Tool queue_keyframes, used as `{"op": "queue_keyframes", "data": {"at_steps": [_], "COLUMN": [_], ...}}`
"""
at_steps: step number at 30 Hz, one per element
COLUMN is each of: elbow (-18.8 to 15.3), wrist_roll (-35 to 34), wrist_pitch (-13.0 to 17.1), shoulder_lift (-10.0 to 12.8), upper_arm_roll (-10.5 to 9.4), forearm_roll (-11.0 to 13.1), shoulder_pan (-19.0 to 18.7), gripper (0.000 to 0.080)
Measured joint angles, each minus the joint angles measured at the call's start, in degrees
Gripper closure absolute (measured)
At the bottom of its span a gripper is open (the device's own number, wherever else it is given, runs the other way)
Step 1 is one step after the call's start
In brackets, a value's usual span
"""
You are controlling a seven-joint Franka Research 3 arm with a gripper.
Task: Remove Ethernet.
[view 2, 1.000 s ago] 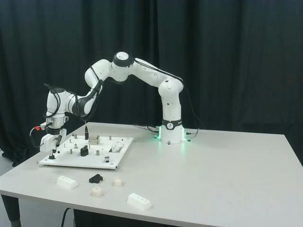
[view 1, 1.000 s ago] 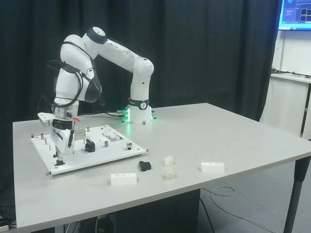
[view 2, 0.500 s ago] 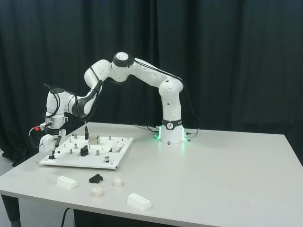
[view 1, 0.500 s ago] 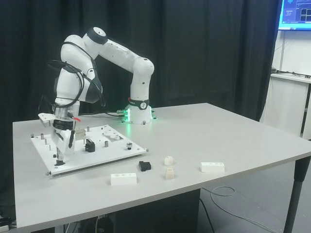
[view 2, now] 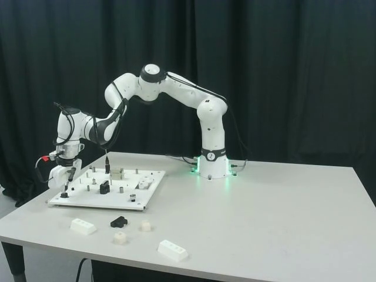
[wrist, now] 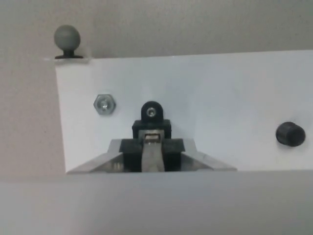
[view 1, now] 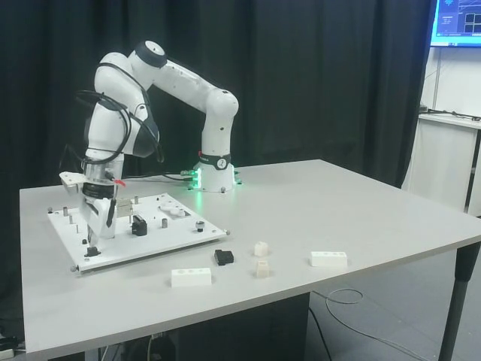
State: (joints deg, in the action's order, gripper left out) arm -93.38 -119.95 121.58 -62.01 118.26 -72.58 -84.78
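Black curtains back the grey bench [view 1: 338, 203], where at the left corner of the white board [view 1: 161, 233] the end effector [wrist: 151, 156] holds the Ethernet plug [wrist: 151, 136] between narrow fingers, apparently lifted clear, leaving only set-down.

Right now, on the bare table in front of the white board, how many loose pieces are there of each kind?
Long white blocks: 2
Small blocks: 2
Black piece: 1
Total: 5
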Motion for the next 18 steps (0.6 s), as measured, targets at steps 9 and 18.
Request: {"op": "queue_keyframes", "data": {"at_steps": [9,18], "elbow": [0.0,0.0], "wrist_roll": [0.0,0.0], "wrist_pitch": [-5.4,-7.8], "shoulder_lift": [1.7,2.1], "upper_arm_roll": [-2.52,-4.19], "forearm_roll": [0.7,0.8], "shoulder_pan": [0.3,0.8], "gripper": [0.0725,0.0725]}}
